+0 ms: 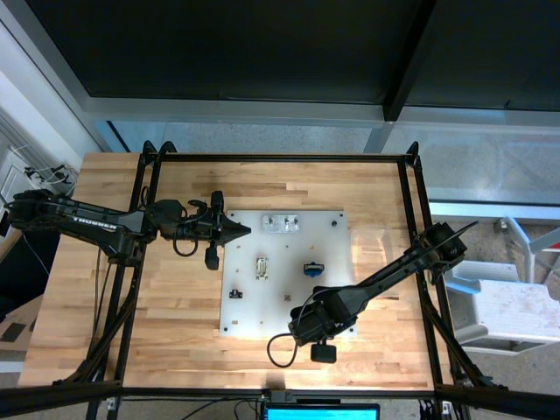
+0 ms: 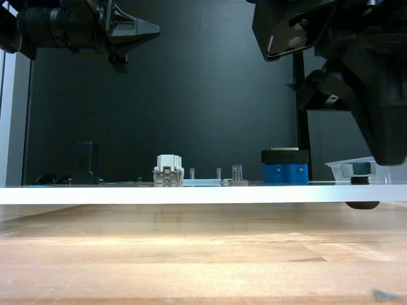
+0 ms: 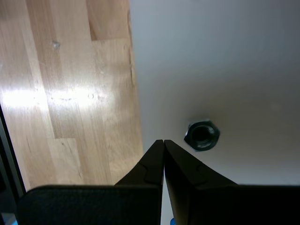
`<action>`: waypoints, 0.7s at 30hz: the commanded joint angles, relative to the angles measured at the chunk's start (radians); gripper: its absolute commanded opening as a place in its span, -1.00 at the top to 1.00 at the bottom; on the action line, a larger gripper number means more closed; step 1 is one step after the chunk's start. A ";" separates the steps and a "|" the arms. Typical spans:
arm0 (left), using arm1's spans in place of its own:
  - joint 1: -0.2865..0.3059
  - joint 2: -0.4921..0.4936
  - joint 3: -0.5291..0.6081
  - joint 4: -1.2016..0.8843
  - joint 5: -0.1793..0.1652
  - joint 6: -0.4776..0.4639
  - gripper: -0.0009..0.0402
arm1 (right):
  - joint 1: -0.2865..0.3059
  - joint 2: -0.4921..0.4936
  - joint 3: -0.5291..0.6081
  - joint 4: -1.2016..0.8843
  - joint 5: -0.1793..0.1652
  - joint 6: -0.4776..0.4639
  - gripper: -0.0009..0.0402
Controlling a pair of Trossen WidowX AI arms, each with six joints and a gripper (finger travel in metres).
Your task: Unfasten the M12 fastener and place in the container
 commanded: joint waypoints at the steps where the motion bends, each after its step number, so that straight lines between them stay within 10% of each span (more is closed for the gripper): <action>1: 0.000 0.000 0.000 0.000 0.000 0.000 0.96 | -0.003 0.001 -0.001 -0.002 0.004 -0.004 0.96; 7: 0.000 0.000 0.000 0.000 0.000 0.000 0.96 | -0.006 0.001 -0.001 -0.035 0.039 -0.002 0.96; 12: 0.000 0.000 0.000 0.000 0.000 0.000 0.96 | -0.007 -0.002 0.005 -0.161 0.240 0.101 0.96; 21: 0.000 0.000 0.000 0.000 0.000 0.000 0.96 | -0.007 -0.023 0.005 -0.157 0.212 0.104 0.96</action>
